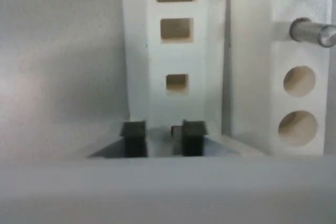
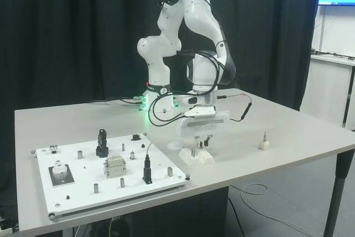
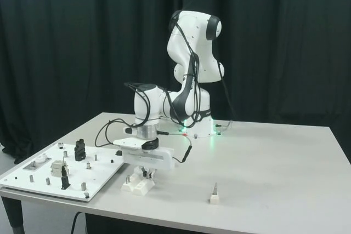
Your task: Pick square peg 1.
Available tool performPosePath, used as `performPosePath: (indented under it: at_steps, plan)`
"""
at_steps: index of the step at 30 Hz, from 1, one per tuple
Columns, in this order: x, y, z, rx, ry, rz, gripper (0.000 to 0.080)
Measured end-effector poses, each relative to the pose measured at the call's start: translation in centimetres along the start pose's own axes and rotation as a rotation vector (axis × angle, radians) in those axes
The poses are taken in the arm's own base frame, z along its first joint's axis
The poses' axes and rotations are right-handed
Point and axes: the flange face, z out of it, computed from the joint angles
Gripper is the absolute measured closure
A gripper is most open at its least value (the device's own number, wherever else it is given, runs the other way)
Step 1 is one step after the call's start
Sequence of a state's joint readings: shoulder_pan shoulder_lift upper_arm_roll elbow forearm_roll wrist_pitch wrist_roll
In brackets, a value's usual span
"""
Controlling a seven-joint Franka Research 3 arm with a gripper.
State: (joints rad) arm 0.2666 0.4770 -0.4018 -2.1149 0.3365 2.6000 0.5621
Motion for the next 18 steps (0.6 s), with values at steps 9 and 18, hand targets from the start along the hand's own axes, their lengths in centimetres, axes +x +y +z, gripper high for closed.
performPosePath:
  at_steps: [9,18]
  plan:
    - [0.7,0.3,-0.8,0.008,0.01,0.012,0.0772]
    - [1.4,0.6,-2.9,0.023,0.003,0.023,0.0772]
